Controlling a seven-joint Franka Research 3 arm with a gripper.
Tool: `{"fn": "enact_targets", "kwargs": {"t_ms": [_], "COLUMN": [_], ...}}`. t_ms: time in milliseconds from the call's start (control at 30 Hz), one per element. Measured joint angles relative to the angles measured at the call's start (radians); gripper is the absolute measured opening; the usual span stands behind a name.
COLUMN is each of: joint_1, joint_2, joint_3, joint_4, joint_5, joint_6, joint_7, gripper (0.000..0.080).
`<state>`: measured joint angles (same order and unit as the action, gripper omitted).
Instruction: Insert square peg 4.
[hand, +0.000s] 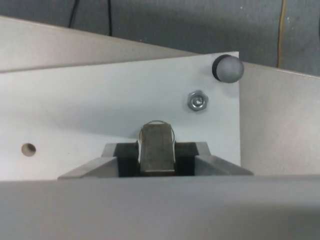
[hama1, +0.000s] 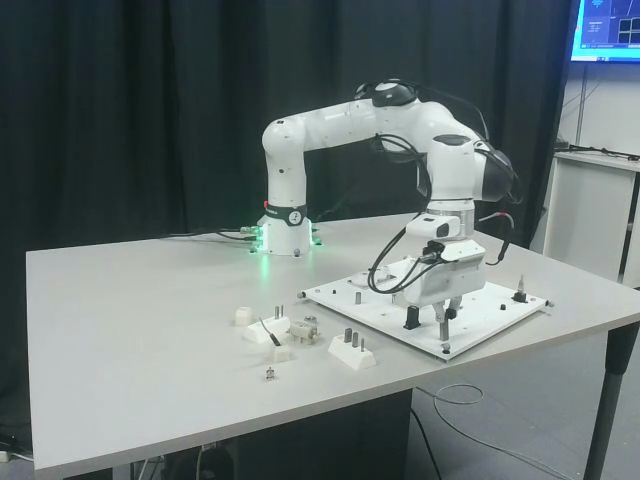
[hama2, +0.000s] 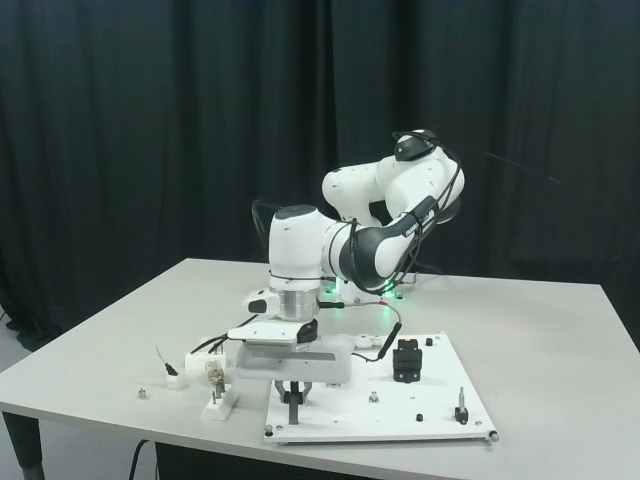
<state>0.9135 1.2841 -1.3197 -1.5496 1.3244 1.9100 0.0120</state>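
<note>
Near the front edge of the flat white assembly board (hama2: 440, 405), the two-fingered gripper (hand: 157, 159) is clamped on a short grey metal square peg (hand: 157, 150), held upright just above the board. It looks rigid, light, smooth and likely slippery; grip its flat sides.

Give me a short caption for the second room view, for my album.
White robot arm lowers its hand, gripping a peg, over the white board on a grey table.
</note>
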Motion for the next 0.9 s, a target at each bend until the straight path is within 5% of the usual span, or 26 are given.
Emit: {"fn": "enact_targets", "kwargs": {"t_ms": [900], "joint_1": [0.001], "joint_2": [0.006], "joint_3": [0.006], "joint_4": [0.035], "joint_5": [-0.083], "joint_6": [0.001], "joint_7": [-0.021], "gripper": [0.0148]}}
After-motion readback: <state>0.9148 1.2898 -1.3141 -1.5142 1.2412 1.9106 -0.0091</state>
